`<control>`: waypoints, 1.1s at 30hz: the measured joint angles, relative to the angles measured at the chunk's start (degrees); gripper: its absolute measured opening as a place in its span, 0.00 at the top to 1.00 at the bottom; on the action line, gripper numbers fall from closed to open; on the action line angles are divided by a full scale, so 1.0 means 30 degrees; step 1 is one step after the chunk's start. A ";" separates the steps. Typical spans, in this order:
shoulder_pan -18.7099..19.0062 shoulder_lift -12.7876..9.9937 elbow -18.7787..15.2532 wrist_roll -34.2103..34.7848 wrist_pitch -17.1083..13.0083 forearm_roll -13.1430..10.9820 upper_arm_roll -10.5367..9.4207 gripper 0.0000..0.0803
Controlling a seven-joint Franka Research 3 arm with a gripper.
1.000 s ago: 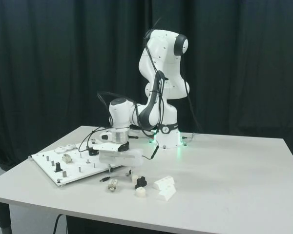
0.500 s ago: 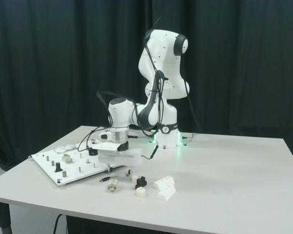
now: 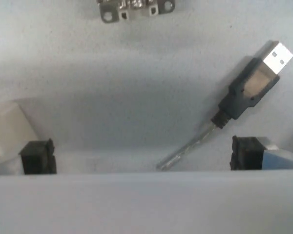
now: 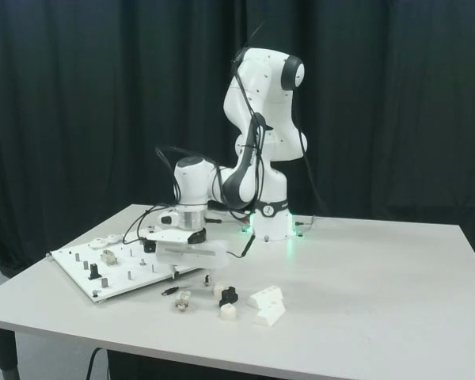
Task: Remove square peg 4.
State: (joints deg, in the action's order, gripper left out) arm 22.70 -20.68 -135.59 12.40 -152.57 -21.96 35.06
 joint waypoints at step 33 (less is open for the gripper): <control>-0.1705 -0.0157 0.2244 -0.1338 -0.0048 0.3140 0.0043 0.00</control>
State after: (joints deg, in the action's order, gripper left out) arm 17.58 -21.16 -128.86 8.39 -152.71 -12.54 35.19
